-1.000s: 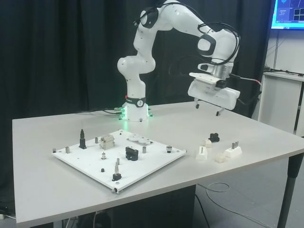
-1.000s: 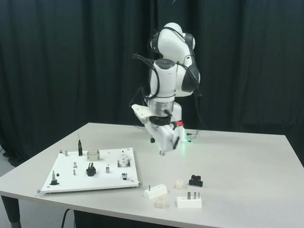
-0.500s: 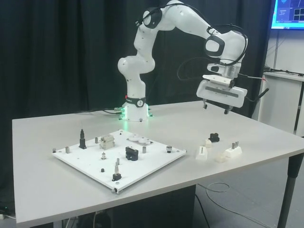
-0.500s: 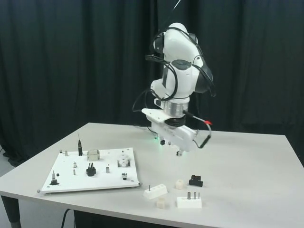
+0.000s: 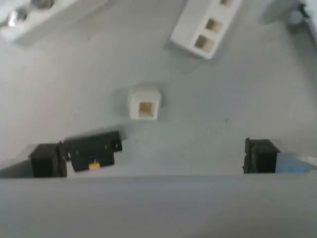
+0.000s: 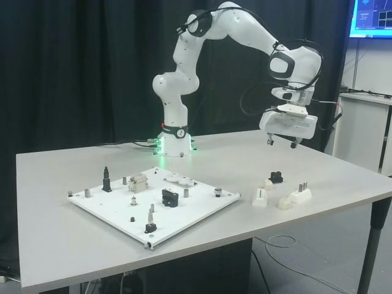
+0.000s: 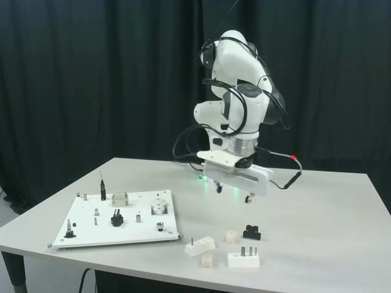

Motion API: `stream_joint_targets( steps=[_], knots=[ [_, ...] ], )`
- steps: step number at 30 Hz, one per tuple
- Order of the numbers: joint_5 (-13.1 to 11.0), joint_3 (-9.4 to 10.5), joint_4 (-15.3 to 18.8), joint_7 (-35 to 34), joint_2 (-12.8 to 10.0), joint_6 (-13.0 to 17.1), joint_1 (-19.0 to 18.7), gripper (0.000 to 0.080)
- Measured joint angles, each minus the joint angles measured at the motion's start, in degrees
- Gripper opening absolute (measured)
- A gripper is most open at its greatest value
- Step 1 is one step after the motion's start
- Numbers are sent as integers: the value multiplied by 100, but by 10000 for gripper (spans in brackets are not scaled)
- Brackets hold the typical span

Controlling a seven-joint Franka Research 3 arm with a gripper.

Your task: Pick D-SUB.

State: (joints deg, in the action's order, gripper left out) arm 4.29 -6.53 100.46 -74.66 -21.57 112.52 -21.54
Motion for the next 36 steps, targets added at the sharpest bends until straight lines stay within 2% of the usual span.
stream_joint_targets(
  steps=[6, 11, 19, 25, 31, 36],
  knots=[
    [-51, 106, 397, 457, 175, 135, -47, 800],
    [-78, 191, 864, 730, 411, 391, -74, 800],
    [-167, 347, 1750, 814, 804, 1222, -114, 800],
    [-268, 390, 2310, 327, 976, 1908, -159, 800],
    [-370, 433, 2636, 159, 1010, 2417, -163, 800],
    [-528, 453, 2761, 158, 993, 2652, -163, 800]
  ],
)
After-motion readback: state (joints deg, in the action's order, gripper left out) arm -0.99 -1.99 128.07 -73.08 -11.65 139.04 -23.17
